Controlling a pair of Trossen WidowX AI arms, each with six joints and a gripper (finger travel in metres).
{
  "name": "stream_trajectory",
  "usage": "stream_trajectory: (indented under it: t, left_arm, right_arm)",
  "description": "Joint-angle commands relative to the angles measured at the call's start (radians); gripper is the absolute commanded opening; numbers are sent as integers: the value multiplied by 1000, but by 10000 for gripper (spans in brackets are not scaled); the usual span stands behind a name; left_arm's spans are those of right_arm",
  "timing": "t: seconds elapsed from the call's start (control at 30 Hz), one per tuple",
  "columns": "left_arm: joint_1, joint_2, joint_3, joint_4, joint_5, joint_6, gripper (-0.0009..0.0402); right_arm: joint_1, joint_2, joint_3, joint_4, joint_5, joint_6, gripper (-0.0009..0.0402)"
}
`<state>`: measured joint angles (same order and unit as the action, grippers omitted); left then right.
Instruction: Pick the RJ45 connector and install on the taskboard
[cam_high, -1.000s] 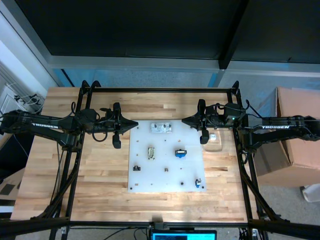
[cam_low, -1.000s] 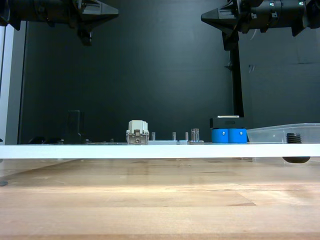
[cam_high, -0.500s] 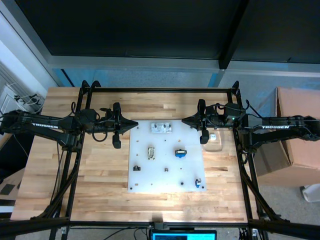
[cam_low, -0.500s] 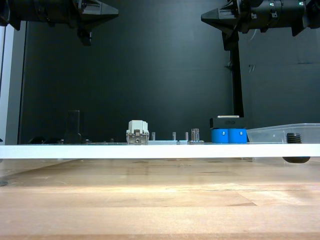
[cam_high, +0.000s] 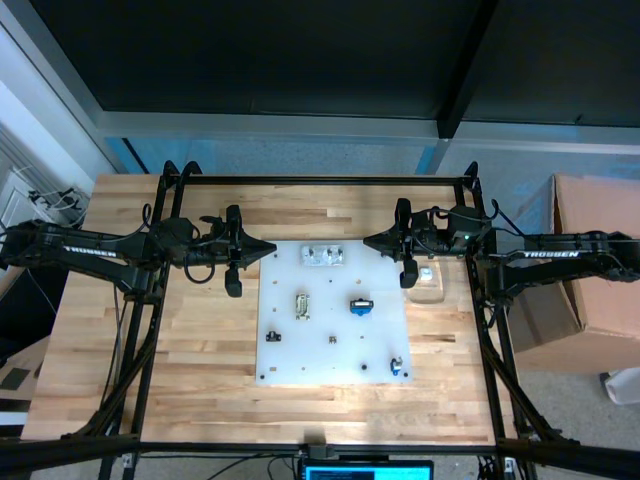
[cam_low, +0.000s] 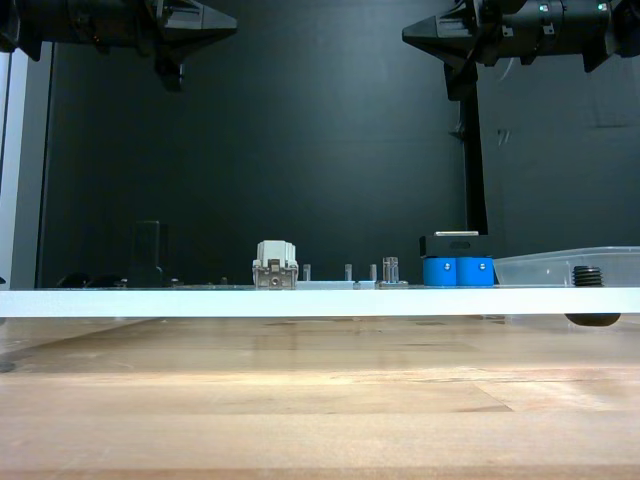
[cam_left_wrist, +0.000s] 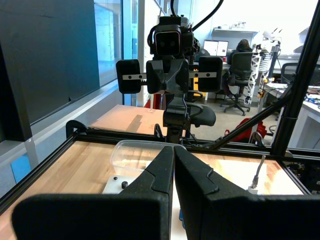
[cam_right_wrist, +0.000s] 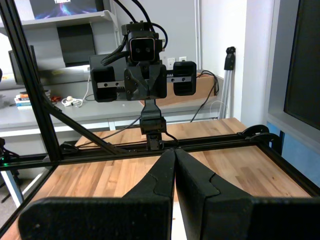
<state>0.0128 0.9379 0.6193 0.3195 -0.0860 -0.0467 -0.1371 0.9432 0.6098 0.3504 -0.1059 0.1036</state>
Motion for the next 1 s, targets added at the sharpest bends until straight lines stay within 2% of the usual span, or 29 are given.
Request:
stream_trajectory:
  t: [0.03,0.47,0.63,0.8,1.0]
  left_arm:
    - [0,0,0,0,0,0,0]
    - [0,0,0,0,0,0,0]
    - [0,0,0,0,0,0,0]
    - [0,0,0,0,0,0,0]
    - [0,0,0,0,0,0,0]
  right_arm:
    - [0,0,0,-1,0,0,0]
    - [6,0,0,37,6,30,0]
    - [47,0,0,38,10,26,0]
    - [115,0,0,43,81,19,0]
    - [124,0,0,51,88,19,0]
